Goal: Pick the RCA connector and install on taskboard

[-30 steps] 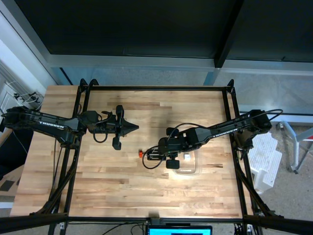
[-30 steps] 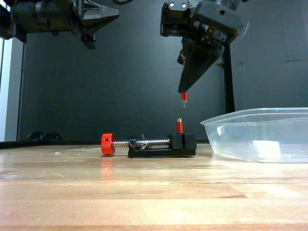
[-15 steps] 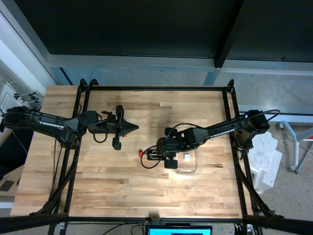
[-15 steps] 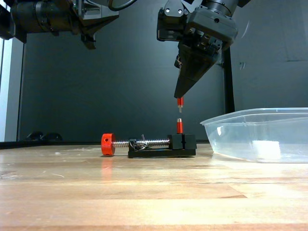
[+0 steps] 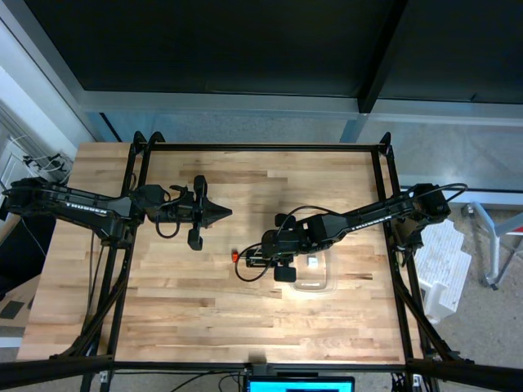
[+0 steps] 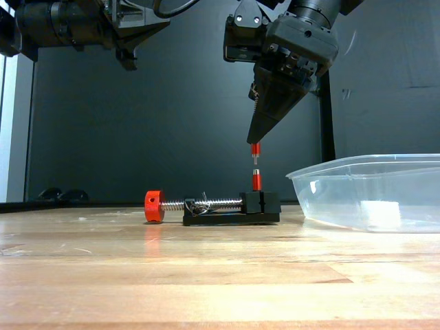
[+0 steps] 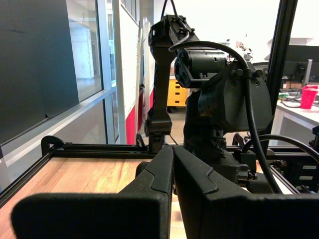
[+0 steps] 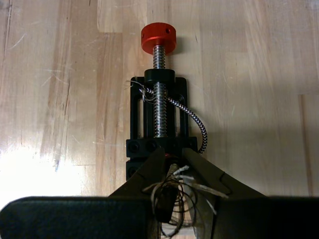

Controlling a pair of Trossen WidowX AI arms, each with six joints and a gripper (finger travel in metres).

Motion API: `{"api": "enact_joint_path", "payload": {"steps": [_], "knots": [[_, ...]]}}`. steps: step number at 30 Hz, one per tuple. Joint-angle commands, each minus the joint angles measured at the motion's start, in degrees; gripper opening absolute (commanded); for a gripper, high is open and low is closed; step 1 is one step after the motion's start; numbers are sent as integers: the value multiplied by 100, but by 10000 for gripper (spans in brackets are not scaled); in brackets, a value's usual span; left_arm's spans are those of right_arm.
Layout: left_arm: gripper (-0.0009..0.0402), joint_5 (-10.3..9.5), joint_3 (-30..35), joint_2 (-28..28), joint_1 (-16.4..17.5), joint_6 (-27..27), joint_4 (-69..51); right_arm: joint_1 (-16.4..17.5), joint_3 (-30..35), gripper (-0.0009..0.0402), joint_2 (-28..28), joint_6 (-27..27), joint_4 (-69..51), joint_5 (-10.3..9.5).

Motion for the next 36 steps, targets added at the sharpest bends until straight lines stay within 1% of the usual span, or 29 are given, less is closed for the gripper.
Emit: {"api": "enact_joint_path", "payload": {"steps": [1, 4, 7, 36], "knots": [[0, 2, 0, 0, 0, 2, 2, 2, -35, 0, 0, 2, 39, -7], [0, 2, 0, 0, 0, 0, 2, 2, -107, 0, 0, 4, 129, -7], [0, 2, 0, 0, 0, 2, 2, 2, -155, 0, 0, 9, 181, -98], [0, 2, 0, 0, 0, 2, 2, -37, -251, 0, -2, 2, 308, -83]]}}
